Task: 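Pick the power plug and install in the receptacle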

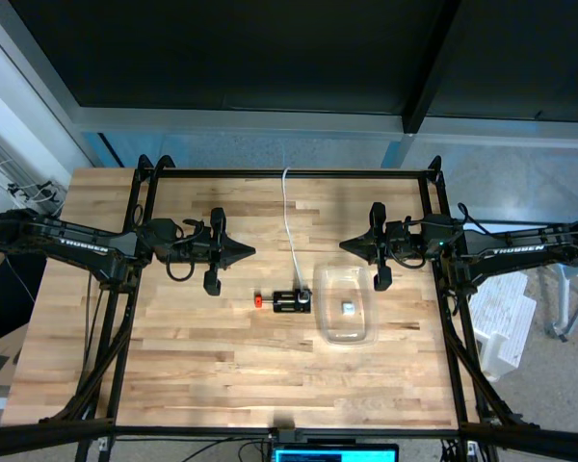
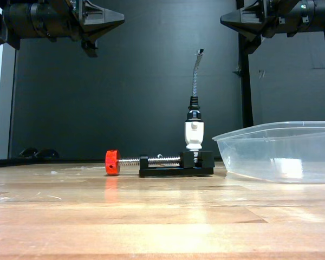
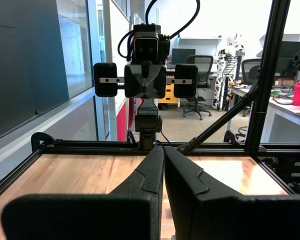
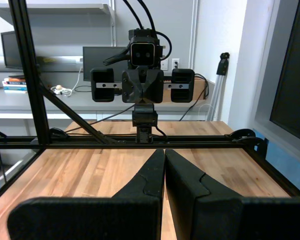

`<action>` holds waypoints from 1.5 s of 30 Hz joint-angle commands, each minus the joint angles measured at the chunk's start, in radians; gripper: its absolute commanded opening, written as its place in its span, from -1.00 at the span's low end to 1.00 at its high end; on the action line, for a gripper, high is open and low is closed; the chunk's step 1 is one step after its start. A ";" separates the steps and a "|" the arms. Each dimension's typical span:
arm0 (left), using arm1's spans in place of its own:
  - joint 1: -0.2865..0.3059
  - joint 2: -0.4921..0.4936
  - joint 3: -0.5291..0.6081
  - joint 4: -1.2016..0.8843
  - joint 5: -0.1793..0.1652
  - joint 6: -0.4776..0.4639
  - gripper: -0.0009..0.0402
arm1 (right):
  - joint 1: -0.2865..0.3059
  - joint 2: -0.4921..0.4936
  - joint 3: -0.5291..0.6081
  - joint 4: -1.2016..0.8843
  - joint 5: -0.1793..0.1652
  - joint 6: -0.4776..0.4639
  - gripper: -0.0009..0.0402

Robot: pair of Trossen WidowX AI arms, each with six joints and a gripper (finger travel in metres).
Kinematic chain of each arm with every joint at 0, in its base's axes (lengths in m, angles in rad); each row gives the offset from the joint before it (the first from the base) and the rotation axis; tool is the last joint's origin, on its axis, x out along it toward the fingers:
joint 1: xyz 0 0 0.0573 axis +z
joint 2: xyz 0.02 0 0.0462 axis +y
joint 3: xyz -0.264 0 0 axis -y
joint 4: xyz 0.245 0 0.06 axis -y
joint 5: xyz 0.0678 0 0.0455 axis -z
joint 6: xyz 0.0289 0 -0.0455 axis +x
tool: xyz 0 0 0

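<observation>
The receptacle [image 1: 291, 301] is a small black block with a red-orange knob [image 1: 258, 301], lying mid-table; in the low view the receptacle [image 2: 176, 163] holds an upright white connector [image 2: 194, 132] with a thin white cable [image 1: 291, 226]. The power plug is not visible in any view. My left gripper [image 1: 247, 252] hovers high, left of and behind the receptacle, fingers shut on nothing [image 3: 163, 150]. My right gripper [image 1: 347, 248] hovers high at the right, above the tray's far end, also shut and empty [image 4: 164, 151]. The two tips face each other.
A clear plastic tray [image 1: 323, 327] lies just right of the receptacle, with a tiny pale grey-white square piece [image 1: 348, 308] inside. A black metal frame [image 1: 289, 174] borders the wooden table. The tray wall [image 2: 281, 154] stands close to the fixture.
</observation>
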 commanded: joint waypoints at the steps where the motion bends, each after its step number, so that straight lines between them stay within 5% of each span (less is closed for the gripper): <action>1: 0.000 0.000 0.000 0.000 0.000 0.000 -0.96 | 0.001 0.000 0.000 -0.001 0.001 -0.008 -0.96; 45: 0.000 0.000 0.000 0.000 0.000 0.000 -0.96 | 0.001 0.001 0.000 -0.019 0.000 -0.008 -0.96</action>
